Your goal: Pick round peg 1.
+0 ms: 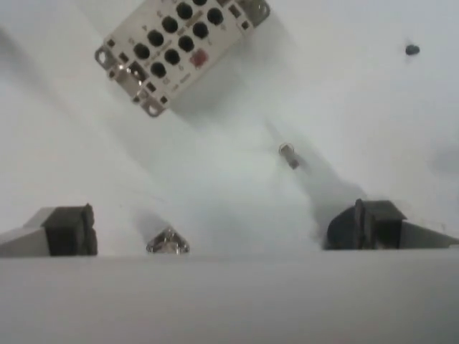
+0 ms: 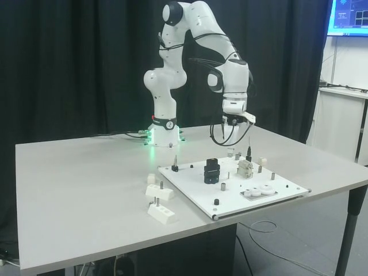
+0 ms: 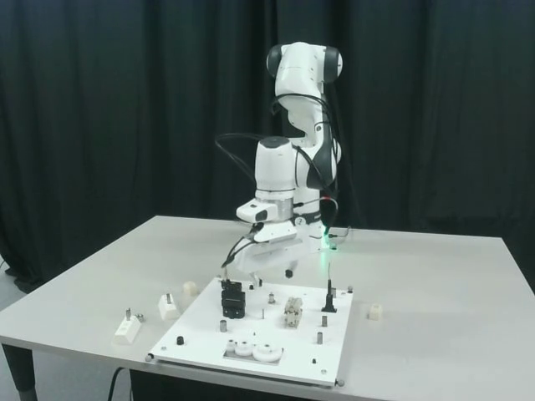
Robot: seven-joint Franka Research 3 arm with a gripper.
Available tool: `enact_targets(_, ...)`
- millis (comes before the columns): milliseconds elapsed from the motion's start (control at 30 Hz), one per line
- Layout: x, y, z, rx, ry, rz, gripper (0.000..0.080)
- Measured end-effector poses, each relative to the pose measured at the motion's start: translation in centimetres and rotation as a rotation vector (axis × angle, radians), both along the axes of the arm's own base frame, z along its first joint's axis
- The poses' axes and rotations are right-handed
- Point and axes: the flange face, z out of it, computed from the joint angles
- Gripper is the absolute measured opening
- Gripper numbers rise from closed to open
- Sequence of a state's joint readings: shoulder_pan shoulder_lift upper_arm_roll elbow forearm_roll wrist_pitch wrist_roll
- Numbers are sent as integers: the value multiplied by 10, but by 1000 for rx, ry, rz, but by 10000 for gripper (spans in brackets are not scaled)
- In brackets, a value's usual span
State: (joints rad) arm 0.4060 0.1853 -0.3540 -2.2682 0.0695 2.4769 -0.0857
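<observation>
Where gripper (image 1: 211,229) gapes wide, round peg 1 (image 1: 288,155) stands, small grey cyl.

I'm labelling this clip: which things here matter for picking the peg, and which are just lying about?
Belongs to the job:
- small round peg
- pincer, open
- white board

Lying about:
- connector block with black holes
- white blocks on the table
- white gears

Black curtains (image 3: 100,109) hang behind the grey table (image 2: 80,172), with a white cabinet (image 2: 339,123) nearby.
</observation>
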Motion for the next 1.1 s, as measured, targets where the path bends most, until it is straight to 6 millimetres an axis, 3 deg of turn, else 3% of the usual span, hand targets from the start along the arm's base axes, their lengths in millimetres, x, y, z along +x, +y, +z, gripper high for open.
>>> enact_targets(467,-3,-11,6,5,22,-21,800)
enact_targets(1100,-6,-11,18,16,37,-22,800)
